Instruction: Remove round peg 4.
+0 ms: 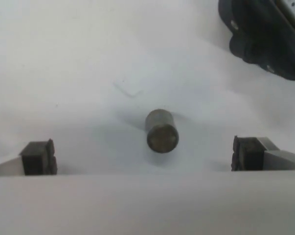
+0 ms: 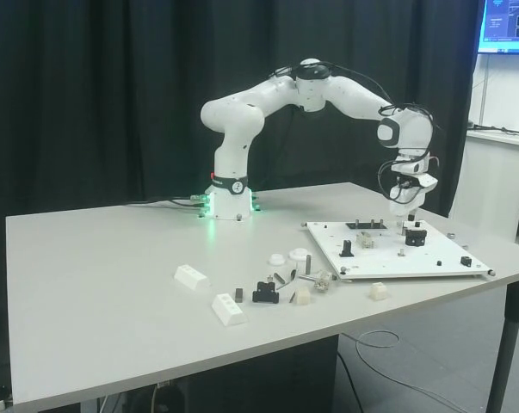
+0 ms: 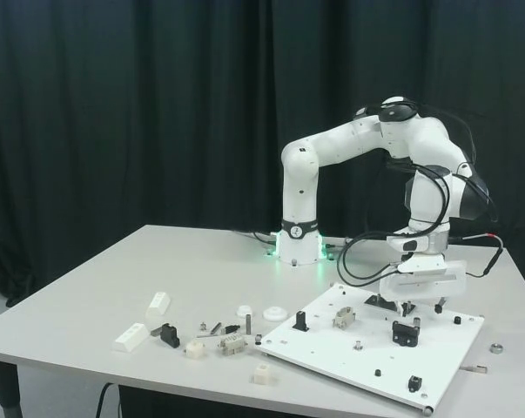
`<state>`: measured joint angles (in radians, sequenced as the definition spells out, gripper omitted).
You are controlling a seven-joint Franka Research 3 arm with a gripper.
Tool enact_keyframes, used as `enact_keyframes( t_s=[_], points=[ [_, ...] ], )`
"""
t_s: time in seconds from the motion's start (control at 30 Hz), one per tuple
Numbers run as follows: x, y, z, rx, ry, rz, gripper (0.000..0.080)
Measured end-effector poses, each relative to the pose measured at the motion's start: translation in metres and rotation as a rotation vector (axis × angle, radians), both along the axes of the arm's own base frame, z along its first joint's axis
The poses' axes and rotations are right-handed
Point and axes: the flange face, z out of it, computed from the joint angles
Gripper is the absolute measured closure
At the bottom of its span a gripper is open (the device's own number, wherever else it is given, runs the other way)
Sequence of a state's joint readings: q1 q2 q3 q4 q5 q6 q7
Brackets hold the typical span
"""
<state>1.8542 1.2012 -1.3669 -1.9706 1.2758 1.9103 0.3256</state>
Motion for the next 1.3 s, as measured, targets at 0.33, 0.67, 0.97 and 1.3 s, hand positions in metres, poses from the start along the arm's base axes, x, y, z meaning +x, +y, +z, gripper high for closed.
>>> enact_keyframes(
  t_s=[0.33,0.67,0.97,1.3],
  points=[
    [0.002,-0.002,-0.004,-0.003,-0.004,-0.002,0.0003],
    [0.005,-0.001,-0.008,-0.003,-0.007,0.000,0.0003],
    [0.007,-0.003,-0.011,-0.005,-0.003,0.003,0.0003],
    [0.009,-0.005,-0.016,-0.006,0.000,0.004,0.0003]
  ],
)
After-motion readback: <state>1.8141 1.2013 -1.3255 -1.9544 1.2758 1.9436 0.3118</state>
